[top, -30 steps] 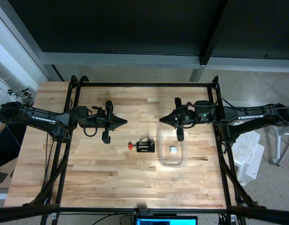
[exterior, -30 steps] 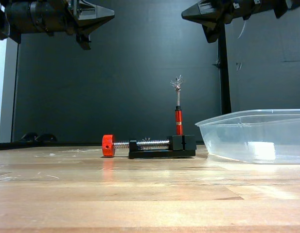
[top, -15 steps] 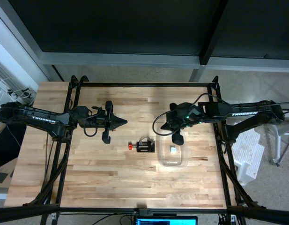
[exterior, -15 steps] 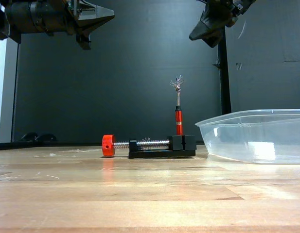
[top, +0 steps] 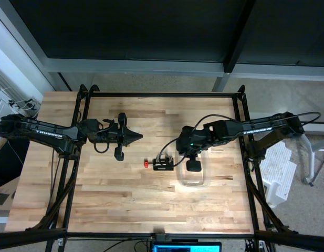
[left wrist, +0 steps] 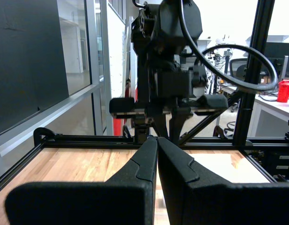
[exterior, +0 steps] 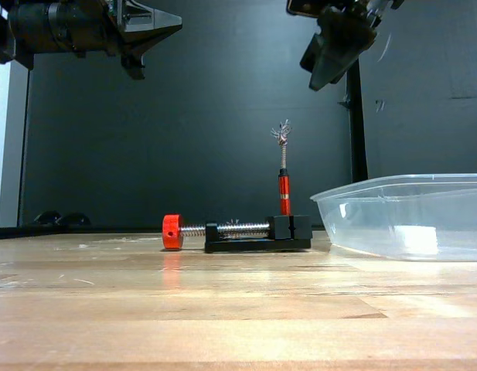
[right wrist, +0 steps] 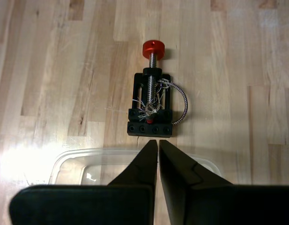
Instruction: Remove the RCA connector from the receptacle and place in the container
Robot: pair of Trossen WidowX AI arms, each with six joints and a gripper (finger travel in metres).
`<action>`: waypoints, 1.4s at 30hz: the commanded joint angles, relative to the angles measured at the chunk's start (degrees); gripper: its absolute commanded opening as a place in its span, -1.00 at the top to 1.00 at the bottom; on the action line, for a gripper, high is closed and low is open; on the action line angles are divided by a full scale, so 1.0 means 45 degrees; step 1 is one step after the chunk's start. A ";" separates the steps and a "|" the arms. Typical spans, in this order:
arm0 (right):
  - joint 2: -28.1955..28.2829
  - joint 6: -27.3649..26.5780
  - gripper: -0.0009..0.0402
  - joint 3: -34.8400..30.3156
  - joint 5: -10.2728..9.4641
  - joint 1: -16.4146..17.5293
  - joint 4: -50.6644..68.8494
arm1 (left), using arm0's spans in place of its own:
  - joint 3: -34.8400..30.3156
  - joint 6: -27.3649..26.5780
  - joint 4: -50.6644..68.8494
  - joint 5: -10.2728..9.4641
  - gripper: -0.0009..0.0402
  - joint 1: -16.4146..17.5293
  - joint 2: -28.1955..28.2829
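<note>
My 2 arms each carry the word TROSSEN in white along the link, readable from above. My left tool [left wrist: 157, 139] hangs high over the left part of the worktop [top: 98, 194], well apart from everything, its fingers pressed together. My right tool [right wrist: 158, 142] is also pinched shut on nothing. It tilts down from high up and hovers over the far rim of the clear tray [exterior: 400, 212], pointing toward the black clamp [exterior: 257, 230]. The clamp lies flat on the worktop just beside the tray, with its red knob [exterior: 172, 231] on the side away from it. The plug [exterior: 284, 193] stands upright in the clamp, red in the body, with a thin frayed wire [exterior: 282, 135] on top. I cannot tell what lies in the tray, as my own arm covers it from above.
</note>
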State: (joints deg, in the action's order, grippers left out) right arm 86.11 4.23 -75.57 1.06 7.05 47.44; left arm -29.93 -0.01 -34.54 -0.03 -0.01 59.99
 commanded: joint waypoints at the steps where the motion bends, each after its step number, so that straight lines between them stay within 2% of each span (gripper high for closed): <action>1: 0.0563 0.0204 0.73 -0.0291 0.0423 0.0083 -0.0005 | -0.0005 0.0005 0.0000 0.0000 0.96 0.0000 0.0005; 11: 0.1919 0.1010 0.10 -0.0452 0.0593 0.0296 -0.0049 | -0.0005 0.0005 0.0000 0.0000 0.96 0.0005 0.0005; 13: 0.2157 0.1175 0.03 -0.0452 0.0908 0.0311 -0.0053 | -0.0005 0.0005 0.0000 0.0000 0.96 0.0000 0.0005; 15: 0.2395 0.1287 -0.03 -0.0452 0.0976 0.0340 -0.0117 | -0.0005 0.0005 0.0000 0.0000 0.96 0.0000 0.0005; 27: 0.3691 0.1311 -0.06 -0.0452 0.1200 0.0423 -0.1117 | -0.0005 0.0005 0.0000 0.0000 0.96 0.0000 0.0005; 32: 0.4109 0.1292 -0.06 -0.0452 0.1112 0.0495 -0.1477 | -0.0005 0.0005 0.0000 0.0000 0.96 0.0005 0.0005; 42: 0.4323 0.1282 -0.05 -0.0379 0.1156 0.0578 -0.1729 | -0.0005 0.0005 0.0000 0.0000 0.96 0.0005 0.0005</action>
State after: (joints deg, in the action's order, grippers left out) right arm 105.60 9.98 -77.34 6.22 9.65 39.62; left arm -29.95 0.01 -34.52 -0.03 -0.01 59.99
